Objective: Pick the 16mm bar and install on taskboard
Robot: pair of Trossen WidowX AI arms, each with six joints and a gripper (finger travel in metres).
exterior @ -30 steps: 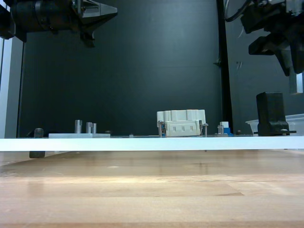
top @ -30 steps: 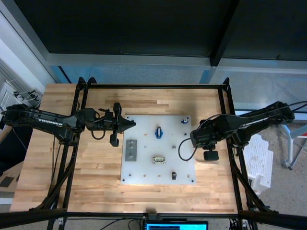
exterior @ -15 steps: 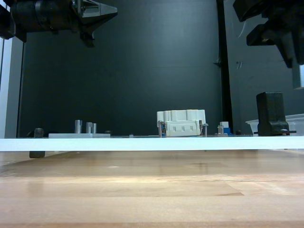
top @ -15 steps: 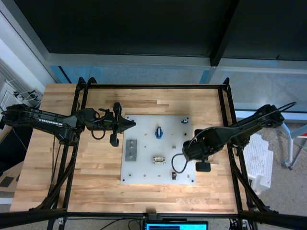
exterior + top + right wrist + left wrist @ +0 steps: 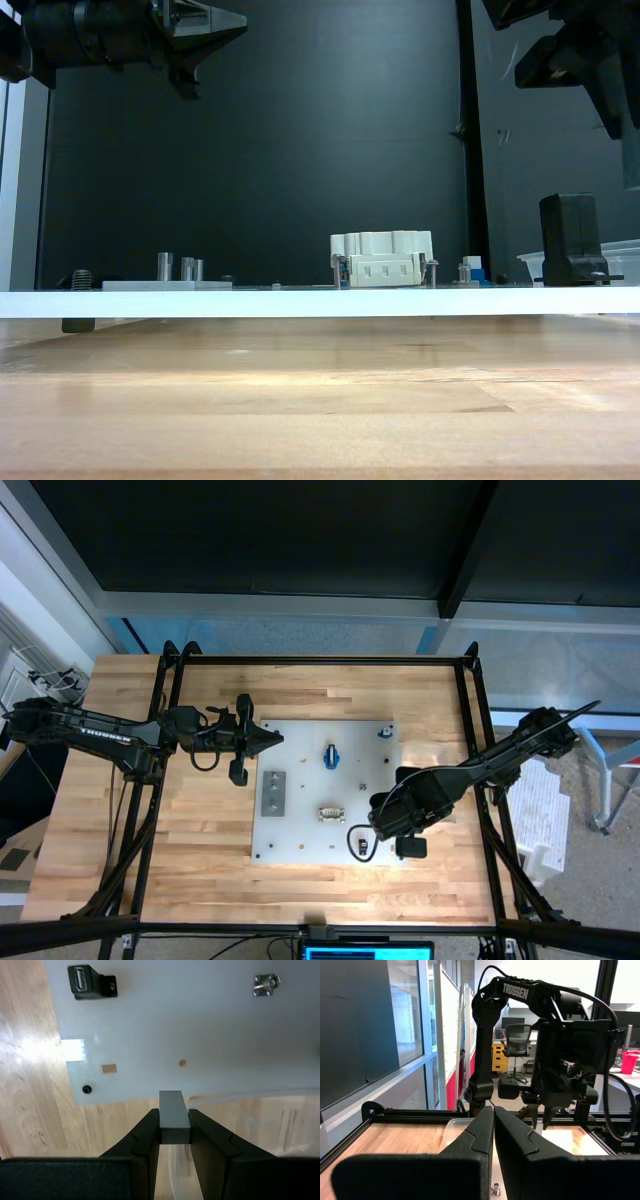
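Note:
The 16mm bar [image 5: 174, 1116], a short grey metal piece, is clamped between the fingers of my right gripper [image 5: 174, 1121]. That gripper [image 5: 393, 822] hangs above the near right edge of the taskboard [image 5: 300, 825], a white plate [image 5: 200, 1035]. The small black part [image 5: 92, 987] lies close by. In the low view the right gripper [image 5: 628, 140] is high above the board edge [image 5: 300, 303]. My left gripper [image 5: 275, 740] hovers at the board's far left corner, shut on nothing [image 5: 493, 1125].
The board carries a blue knob [image 5: 331, 756], a grey two-hole block [image 5: 273, 793], a metal connector [image 5: 331, 814] and the black part [image 5: 362, 846]. A clear plastic tray [image 5: 250, 1092] lies just off the board's right side. A black frame rings the wooden table.
My right arm has swung toward the near edge with the bar in its fingers, from beside the board's right edge to over its near right corner. The left arm has stayed put.

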